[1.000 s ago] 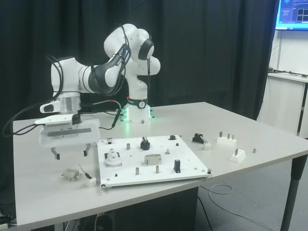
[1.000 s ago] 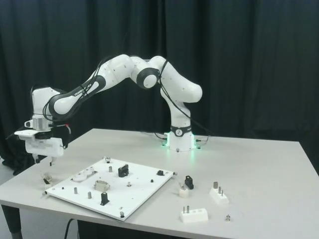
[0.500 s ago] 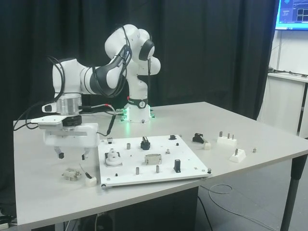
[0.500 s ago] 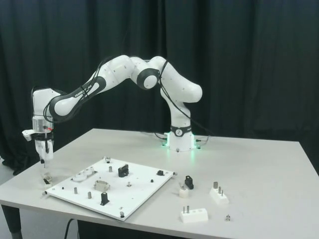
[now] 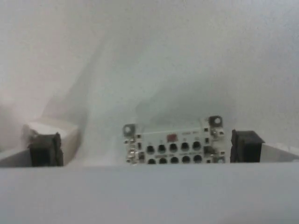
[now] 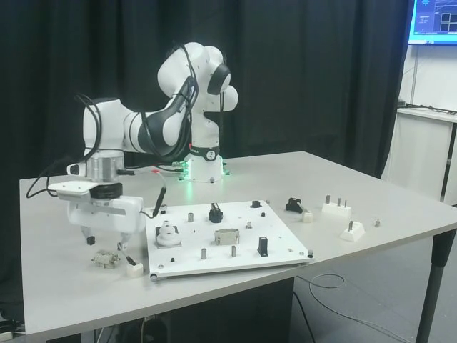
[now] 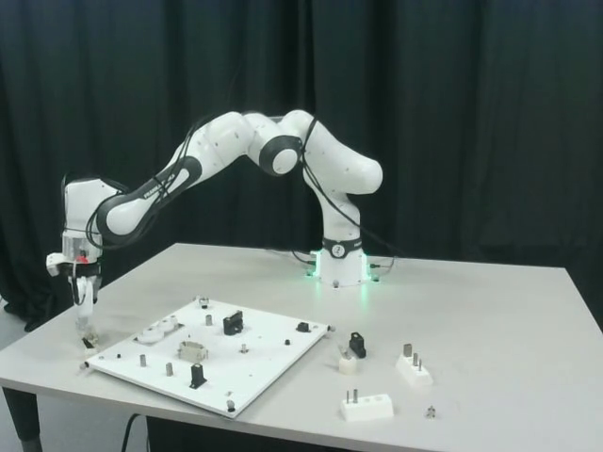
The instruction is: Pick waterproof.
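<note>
I am in a lab, a room made for testing robots like me. My white arm (image 7: 236, 151) is bolted to a big grey table (image 7: 490, 320), and a green light glows at my base (image 7: 341, 271). Black curtains (image 7: 471, 113) hang all around behind me. On the table lies a white board (image 6: 221, 239) with small pegs and parts fixed on it, like a practice board. Little white blocks with pins (image 6: 335, 208) sit near it. A screen (image 6: 433, 21) hangs high on the wall, and cables (image 6: 335, 293) dangle under the table.
</note>
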Robot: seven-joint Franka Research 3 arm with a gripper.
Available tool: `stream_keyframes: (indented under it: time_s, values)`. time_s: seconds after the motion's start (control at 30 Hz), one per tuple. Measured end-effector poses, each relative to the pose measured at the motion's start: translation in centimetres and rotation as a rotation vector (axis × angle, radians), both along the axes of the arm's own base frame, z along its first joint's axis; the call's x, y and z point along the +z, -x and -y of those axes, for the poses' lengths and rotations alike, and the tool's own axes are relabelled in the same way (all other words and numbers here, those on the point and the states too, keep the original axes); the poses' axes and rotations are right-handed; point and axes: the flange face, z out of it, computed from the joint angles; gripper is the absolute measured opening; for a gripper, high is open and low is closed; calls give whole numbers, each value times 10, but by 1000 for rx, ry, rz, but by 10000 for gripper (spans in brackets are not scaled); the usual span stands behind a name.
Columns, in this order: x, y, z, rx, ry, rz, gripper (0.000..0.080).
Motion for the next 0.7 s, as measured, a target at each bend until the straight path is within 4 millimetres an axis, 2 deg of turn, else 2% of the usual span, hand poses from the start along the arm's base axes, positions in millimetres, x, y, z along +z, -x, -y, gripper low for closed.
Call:
stream_keyframes:
  time_s: [0.7]
  values:
    - [-30,8,0,39,6,-88,800]
